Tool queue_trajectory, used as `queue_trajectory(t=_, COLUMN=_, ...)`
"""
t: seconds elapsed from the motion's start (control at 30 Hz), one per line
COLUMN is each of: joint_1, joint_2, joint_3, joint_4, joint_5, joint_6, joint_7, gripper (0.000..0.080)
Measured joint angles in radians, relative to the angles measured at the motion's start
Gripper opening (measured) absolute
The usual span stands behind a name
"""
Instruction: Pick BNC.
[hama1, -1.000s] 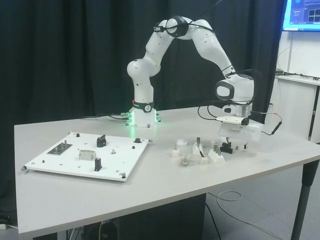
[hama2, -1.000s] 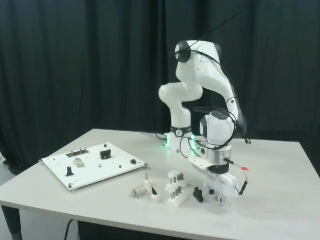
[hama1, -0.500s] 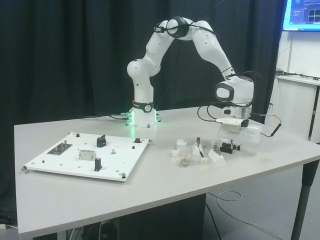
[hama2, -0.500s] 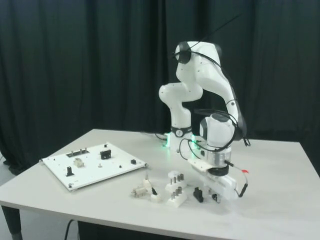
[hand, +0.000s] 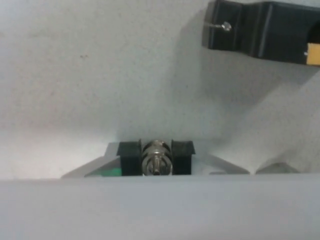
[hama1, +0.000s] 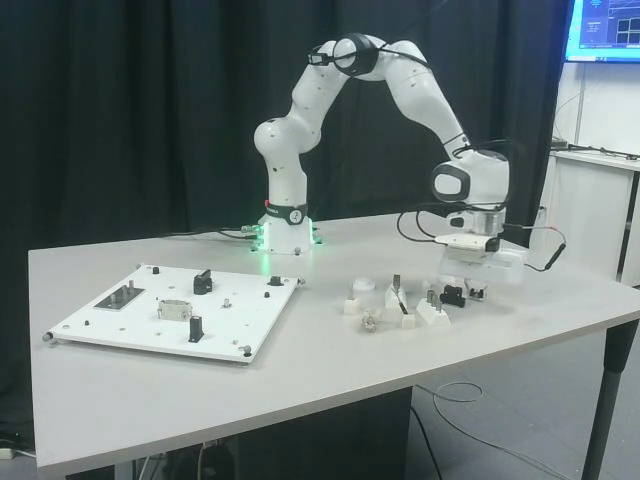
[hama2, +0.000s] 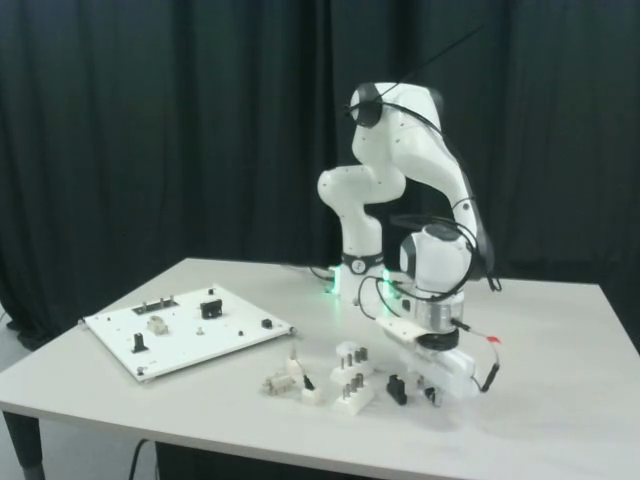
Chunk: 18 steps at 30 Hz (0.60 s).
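Wrist view: a metal connector (hand: 157, 158) sits clamped between the two black fingers (hand: 129, 158), one pad on each side of its barrel, so the gripper (hand: 156, 159) is closed on it. Beyond the fingertips lies the grey table (hand: 90, 75), with a black block (hand: 260, 31) resting on it well apart from the connector.

First room view: the white arm (hama1: 400, 90) reaches down to the table (hama1: 330, 390), and its gripper (hama1: 476, 291) hangs low above the surface. The connector cannot be made out between the fingers here. Just beside the fingers stands a small black part (hama1: 452, 293), and next to that a row of white holders (hama1: 417, 306) carrying upright pieces. A white board (hama1: 175, 310) with fittings lies well apart from the fingers, across the table.

Second room view: the gripper (hama2: 432, 392) is close over the table (hama2: 560, 400). The black part (hama2: 397, 389) stands just beside the fingers, the white holders (hama2: 352, 378) near it, and the board (hama2: 185, 327) far off. The held connector is hidden from this side.
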<state>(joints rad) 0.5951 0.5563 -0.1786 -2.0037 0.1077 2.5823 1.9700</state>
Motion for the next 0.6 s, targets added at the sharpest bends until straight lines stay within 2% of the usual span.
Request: queue_trajectory(t=0.6, joint_1=-0.001, joint_2=-0.056, joint_3=-0.012, joint_4=0.001, joint_5=-0.005, joint_6=-0.058, joint_7=-0.018, gripper=0.0123)
